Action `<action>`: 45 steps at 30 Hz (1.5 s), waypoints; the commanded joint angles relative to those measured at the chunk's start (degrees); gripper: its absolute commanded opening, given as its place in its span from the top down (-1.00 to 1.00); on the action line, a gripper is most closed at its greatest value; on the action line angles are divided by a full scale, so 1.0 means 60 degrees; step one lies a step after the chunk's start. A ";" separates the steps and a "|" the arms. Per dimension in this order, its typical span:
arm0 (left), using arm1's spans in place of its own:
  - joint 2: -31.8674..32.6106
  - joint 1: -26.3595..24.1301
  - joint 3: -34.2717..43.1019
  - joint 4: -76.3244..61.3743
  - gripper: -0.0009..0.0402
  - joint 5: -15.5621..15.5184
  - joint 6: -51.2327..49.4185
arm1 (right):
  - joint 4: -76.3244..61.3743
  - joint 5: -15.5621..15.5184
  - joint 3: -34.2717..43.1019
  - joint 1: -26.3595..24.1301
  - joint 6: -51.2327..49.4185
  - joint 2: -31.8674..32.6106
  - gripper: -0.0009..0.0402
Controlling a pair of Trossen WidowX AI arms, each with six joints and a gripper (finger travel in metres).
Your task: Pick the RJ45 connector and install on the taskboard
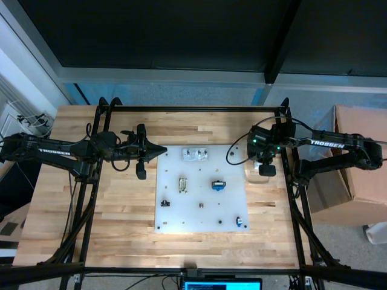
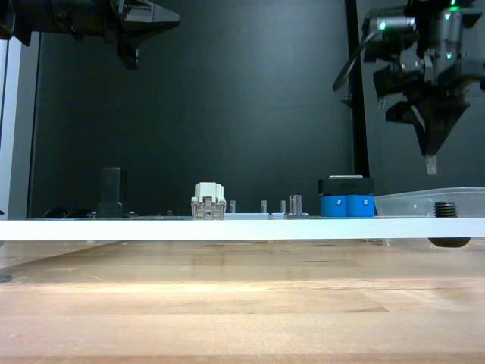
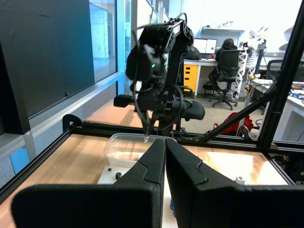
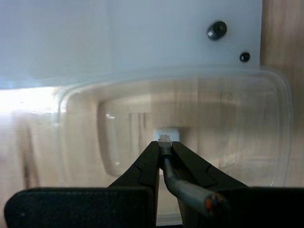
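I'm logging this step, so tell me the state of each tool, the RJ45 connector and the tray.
Left tool: shut, raised left of the board.
Right tool: shut on the RJ45 connector, above the clear tray.
RJ45 connector: held, clear of its seat.
Clear tray: resting beside the board's right edge.

Table (image 1: 121, 205) of pale matt wood; board (image 1: 199, 211) smooth white plastic; tray (image 4: 247, 118) clear glossy plastic; plug (image 4: 164, 140) translucent plastic.

left hand (image 1: 164, 151) black | right hand (image 4: 166, 147) black | RJ45 connector (image 4: 165, 138) seemingly clear | taskboard (image 1: 181, 212) white | table (image 1: 121, 211) light wood-grain | block (image 1: 218, 185) blue
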 commanded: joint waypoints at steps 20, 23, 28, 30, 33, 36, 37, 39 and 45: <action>0.0004 0.0000 0.0004 0.0004 0.96 0.0000 0.0000 | 0.0925 0.0521 0.0415 0.5056 0.4492 0.0397 0.96; 0.0004 0.0004 0.0004 0.0004 0.96 0.0000 0.0000 | 0.1184 0.0616 0.0415 0.5628 0.4976 0.0601 0.96; 0.0004 0.0004 0.0004 0.0004 0.96 0.0000 0.0000 | 0.1486 0.0841 0.0415 0.6543 0.5708 0.1045 0.96; 0.0004 0.0004 0.0004 0.0004 0.96 0.0000 0.0000 | 0.1665 0.0849 0.0415 0.6867 0.6054 0.1228 0.96; 0.0004 0.0004 0.0004 0.0004 0.96 0.0000 0.0000 | 0.2033 0.0849 0.0415 0.7275 0.6462 0.1446 0.96; 0.0004 0.0000 0.0004 0.0004 0.96 0.0000 0.0000 | 0.2186 0.0863 0.0532 0.7541 0.6834 0.1774 0.96; 0.0004 0.0000 0.0004 0.0000 0.96 0.0000 0.0000 | 0.2186 0.0860 0.0612 0.7603 0.6867 0.1902 0.96; 0.0004 0.0000 0.0004 0.0000 0.96 0.0000 -0.0004 | 0.2193 0.0929 0.0798 0.7770 0.6943 0.2157 0.96; 0.0004 0.0004 0.0004 0.0000 0.96 0.0000 0.0000 | 0.2200 0.1005 0.1370 0.8032 0.7118 0.2779 0.96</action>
